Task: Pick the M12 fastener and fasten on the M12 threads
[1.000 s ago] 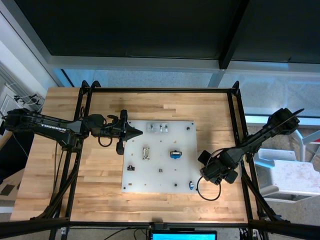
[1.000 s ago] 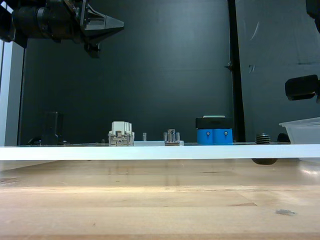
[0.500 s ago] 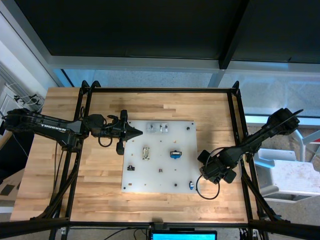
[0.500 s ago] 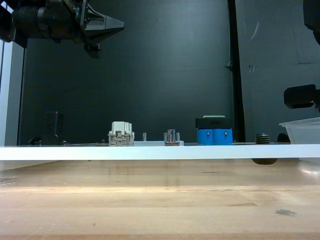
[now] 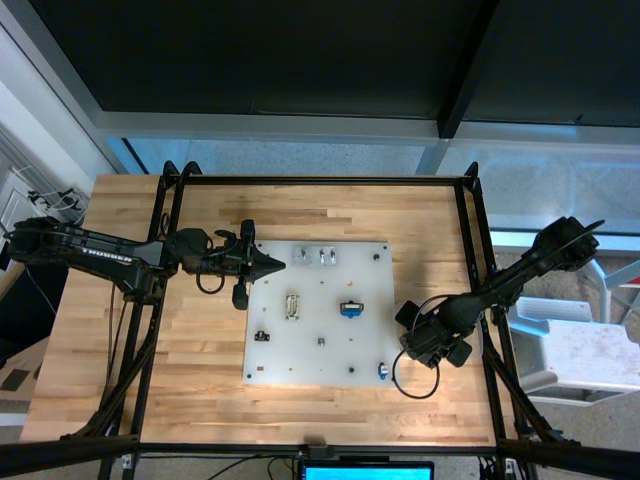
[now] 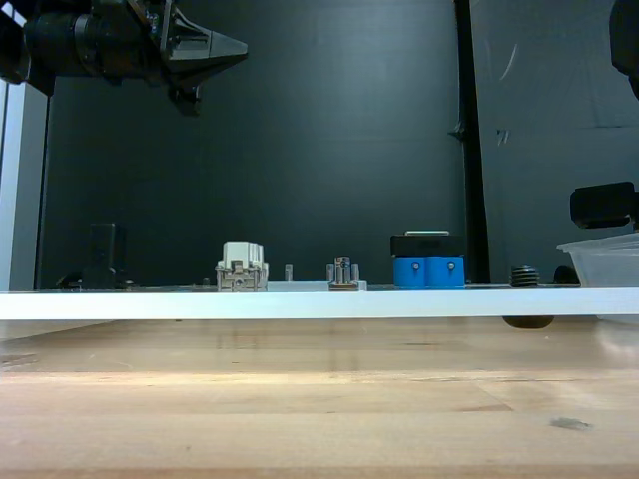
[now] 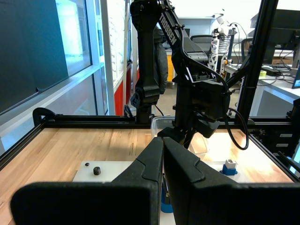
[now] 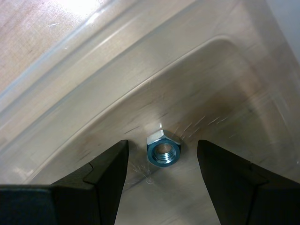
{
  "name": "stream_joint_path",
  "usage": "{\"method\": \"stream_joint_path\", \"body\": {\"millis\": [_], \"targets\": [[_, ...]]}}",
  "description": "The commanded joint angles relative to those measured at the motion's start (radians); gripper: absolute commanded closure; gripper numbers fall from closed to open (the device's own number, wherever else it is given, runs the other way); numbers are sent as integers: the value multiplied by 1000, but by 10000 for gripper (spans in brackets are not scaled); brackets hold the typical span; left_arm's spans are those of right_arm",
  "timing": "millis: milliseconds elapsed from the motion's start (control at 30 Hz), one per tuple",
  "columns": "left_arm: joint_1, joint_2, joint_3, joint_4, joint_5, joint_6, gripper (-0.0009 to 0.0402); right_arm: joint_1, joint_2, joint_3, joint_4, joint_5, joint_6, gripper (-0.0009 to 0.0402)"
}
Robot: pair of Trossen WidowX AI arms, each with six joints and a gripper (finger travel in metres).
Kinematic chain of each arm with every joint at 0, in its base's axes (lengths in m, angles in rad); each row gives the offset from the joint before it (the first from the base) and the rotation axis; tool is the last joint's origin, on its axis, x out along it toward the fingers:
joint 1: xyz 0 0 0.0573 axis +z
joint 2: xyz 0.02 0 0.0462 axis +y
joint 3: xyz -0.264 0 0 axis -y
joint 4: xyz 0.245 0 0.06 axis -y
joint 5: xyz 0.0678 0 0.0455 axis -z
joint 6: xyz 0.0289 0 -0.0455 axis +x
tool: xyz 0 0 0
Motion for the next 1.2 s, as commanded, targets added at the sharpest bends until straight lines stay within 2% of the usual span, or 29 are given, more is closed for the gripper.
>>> {"method": "stream_joint_path", "body": {"millis": [33,233,567,800,1033,1200], "targets": [[0,0,0,0,0,0,393,0,1,-1,6,1,-1,190],[0,0,0,0,0,0,393,0,1,-1,6,1,-1,204],[0,0,0,0,0,0,393,0,1,-1,12,0,-1,296],[0,0,0,0,0,0,393,0,1,-1,13,0,-1,345],[0,0,0,0,0,0,393,0,-7,0,10,0,-1,375],[0,0,0,0,0,0,393,0,-33,37,-71,1,-13,385]]}}
